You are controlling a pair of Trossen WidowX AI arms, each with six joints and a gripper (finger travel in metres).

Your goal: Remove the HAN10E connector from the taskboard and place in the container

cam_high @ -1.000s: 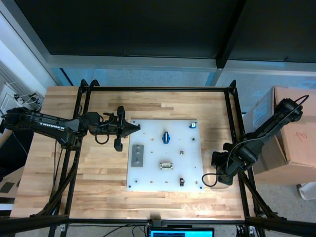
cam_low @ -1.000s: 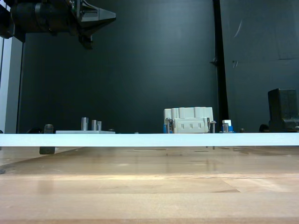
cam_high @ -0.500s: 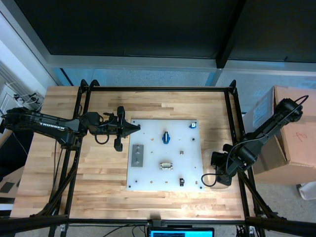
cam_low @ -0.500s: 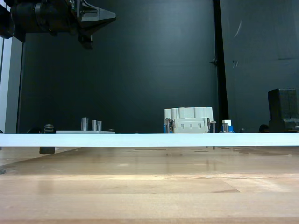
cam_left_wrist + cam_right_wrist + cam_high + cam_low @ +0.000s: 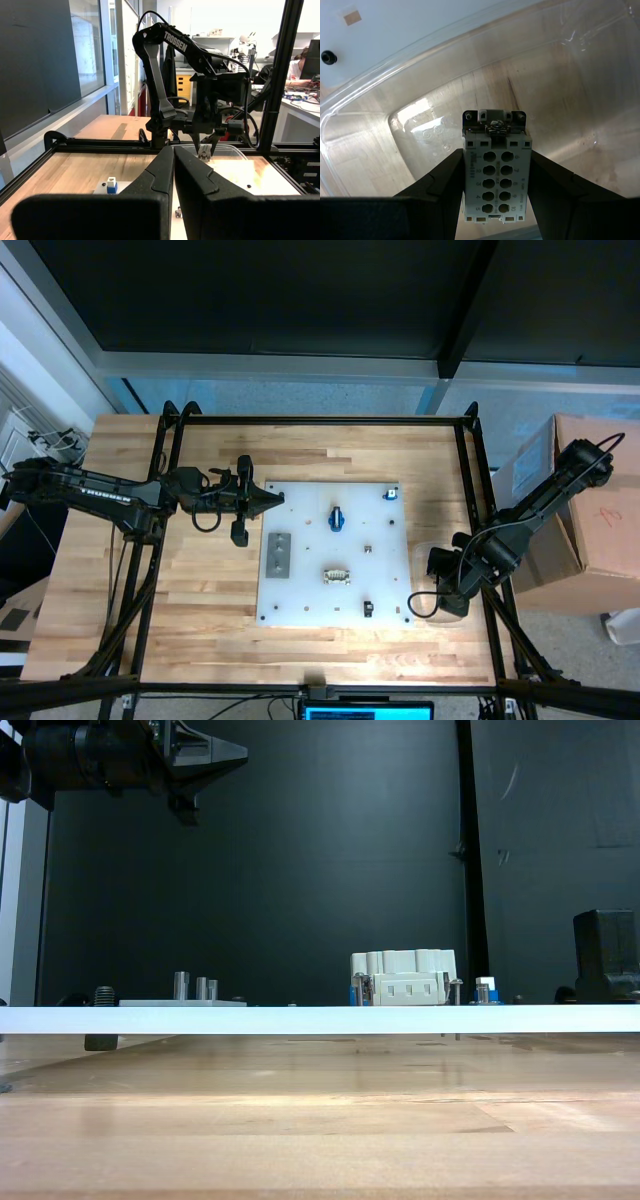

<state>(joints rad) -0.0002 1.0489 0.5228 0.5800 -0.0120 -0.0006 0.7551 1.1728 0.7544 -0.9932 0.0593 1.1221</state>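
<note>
The beige HAN10E connector (image 5: 494,170), with numbered pin holes, is held upright in my right gripper (image 5: 494,202), whose fingers (image 5: 437,192) are shut on its two sides. It hangs over the floor of the clear plastic container (image 5: 365,107), clear of its seat. From above, the right gripper (image 5: 441,585) is over the container (image 5: 424,604), just off the board's right edge. The left wrist view shows the connector (image 5: 204,151) dangling above the container rim (image 5: 239,147). My left gripper (image 5: 274,497) hovers shut at the white board's (image 5: 300,600) upper left edge, holding nothing.
A beige connector housing (image 5: 337,577) stays mounted mid-board, also visible at table height (image 5: 403,978). A blue knob (image 5: 336,517), a grey block with pins (image 5: 277,554) and a small black part (image 5: 368,609) stand on the board. A cardboard box (image 5: 590,510) sits off the table's right.
</note>
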